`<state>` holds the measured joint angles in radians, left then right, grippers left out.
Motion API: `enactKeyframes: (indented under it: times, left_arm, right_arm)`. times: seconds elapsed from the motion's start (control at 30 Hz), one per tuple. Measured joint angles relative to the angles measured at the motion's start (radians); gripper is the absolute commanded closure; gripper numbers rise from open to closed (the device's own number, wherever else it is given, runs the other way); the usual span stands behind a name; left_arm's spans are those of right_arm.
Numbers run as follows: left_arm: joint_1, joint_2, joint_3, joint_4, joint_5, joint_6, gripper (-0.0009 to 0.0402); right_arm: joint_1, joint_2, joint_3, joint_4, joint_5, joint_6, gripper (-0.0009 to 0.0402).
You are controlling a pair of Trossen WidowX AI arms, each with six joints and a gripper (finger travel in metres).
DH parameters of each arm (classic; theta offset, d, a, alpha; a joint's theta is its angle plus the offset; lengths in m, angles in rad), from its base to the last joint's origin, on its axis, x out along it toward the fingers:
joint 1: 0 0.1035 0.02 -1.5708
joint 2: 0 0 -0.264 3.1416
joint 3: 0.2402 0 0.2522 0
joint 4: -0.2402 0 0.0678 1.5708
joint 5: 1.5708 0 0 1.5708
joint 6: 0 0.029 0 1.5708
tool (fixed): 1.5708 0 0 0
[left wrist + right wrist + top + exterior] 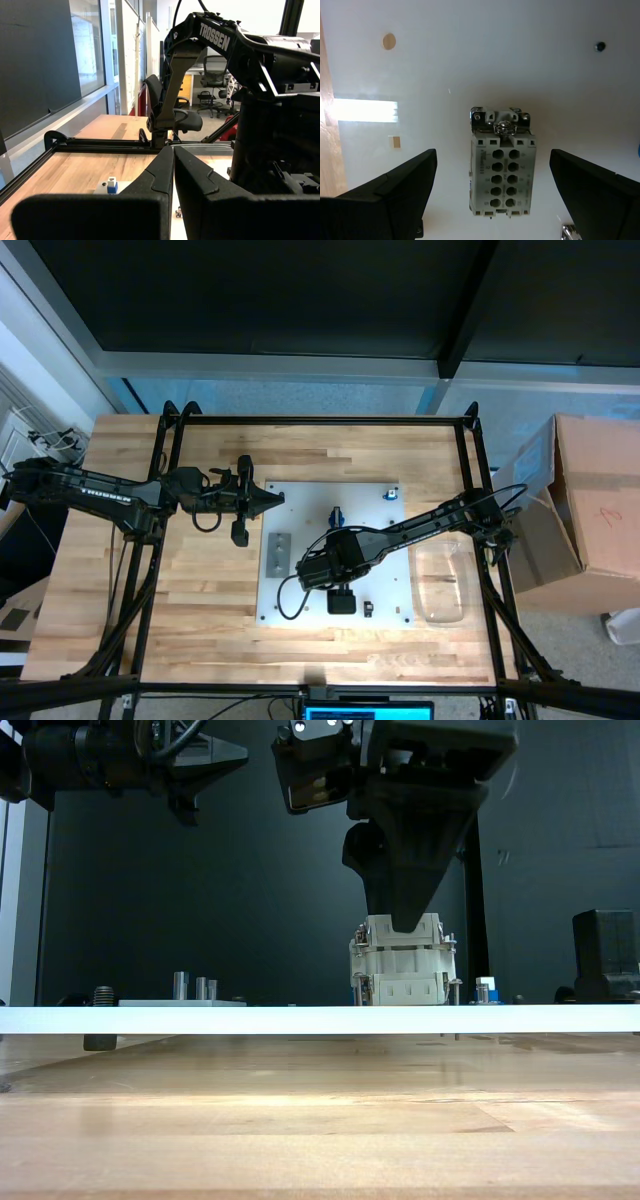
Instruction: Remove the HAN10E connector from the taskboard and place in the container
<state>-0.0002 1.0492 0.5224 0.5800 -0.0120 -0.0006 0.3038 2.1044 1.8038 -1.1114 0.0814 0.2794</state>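
The beige HAN10E connector (403, 975) stands upright in its seat on the white taskboard (300, 590). In the right wrist view the connector (502, 170) shows its ten-pin face and lies between my two fingers (395, 195) without touching either. My right gripper (492, 155) is open and hangs straight over the connector, its tips level with the connector's top in the low view (405, 925). From above, the right gripper (338, 595) hides the connector. My left gripper (174, 160) is shut on nothing and hovers above the board's left edge (268, 498).
A clear plastic container (440, 580) lies to the right of the board. A metal plate with pegs (277, 552) sits on the board's left side, a small blue part (337, 514) further back, and a small black block (605, 955) to the connector's right. Black frame rails border the table.
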Motion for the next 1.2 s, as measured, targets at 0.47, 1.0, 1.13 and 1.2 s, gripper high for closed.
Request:
enactKeyframes:
  times: [0.47,1.0,1.13,1.2]
  left_arm:
    - [0.000,0.000,0.000,0.000,0.000,0.000,0.0393]
    - [0.000,0.000,0.000,0.000,0.000,0.000,0.0393]
    - [0.000,0.000,0.000,0.000,0.000,0.000,0.0393]
    - [0.000,0.000,0.000,0.000,0.000,0.000,0.0393]
  right_arm:
    - [-0.010,0.001,-0.016,0.005,-0.003,-0.008,0.0216]
    - [-0.010,-0.017,-0.018,0.000,-0.006,-0.023,0.0376]
    - [-0.010,-0.048,-0.017,-0.023,0.001,-0.033,0.0377]
    - [-0.010,-0.063,-0.017,-0.032,0.000,-0.034,0.0375]
